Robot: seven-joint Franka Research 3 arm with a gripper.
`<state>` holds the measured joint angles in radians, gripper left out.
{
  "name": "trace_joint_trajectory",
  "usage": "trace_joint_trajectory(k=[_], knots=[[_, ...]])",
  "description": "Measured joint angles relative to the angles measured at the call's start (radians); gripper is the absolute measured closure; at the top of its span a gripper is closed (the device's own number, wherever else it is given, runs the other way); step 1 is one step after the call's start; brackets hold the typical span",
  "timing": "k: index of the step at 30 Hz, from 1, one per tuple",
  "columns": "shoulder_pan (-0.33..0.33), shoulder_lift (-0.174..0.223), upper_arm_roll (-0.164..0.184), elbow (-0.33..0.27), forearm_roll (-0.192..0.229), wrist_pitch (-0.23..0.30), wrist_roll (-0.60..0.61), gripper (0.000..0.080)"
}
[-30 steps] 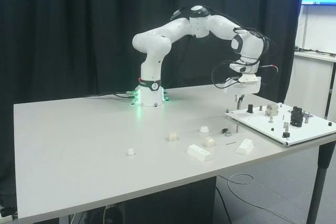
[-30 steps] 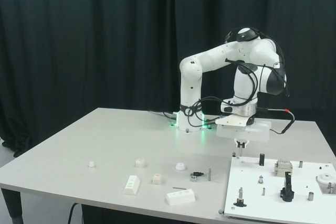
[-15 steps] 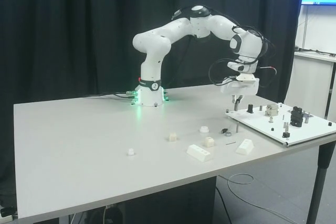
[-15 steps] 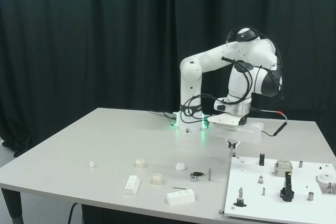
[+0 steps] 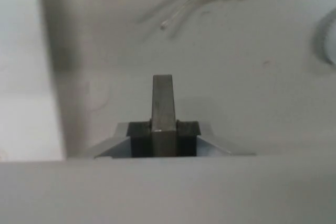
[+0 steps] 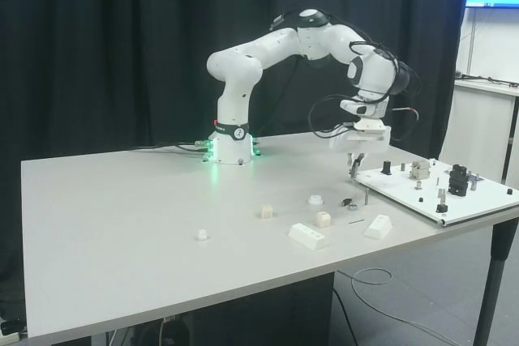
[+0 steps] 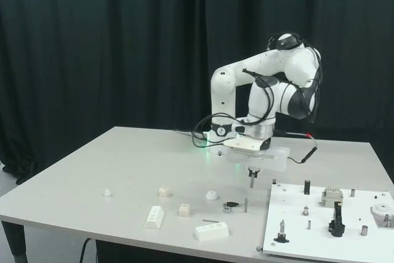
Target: Place square peg 4.
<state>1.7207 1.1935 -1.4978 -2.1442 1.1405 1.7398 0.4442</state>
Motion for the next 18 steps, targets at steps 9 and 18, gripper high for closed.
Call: trace_joint_trajectory(k=[9,18], knots=[[-0.064,0.000,0.036,0.000,0.041,0.007,-0.067,0.0710],[-0.106,0.000,0.069,0.000,0.083,0.015,-0.118,0.0710]])
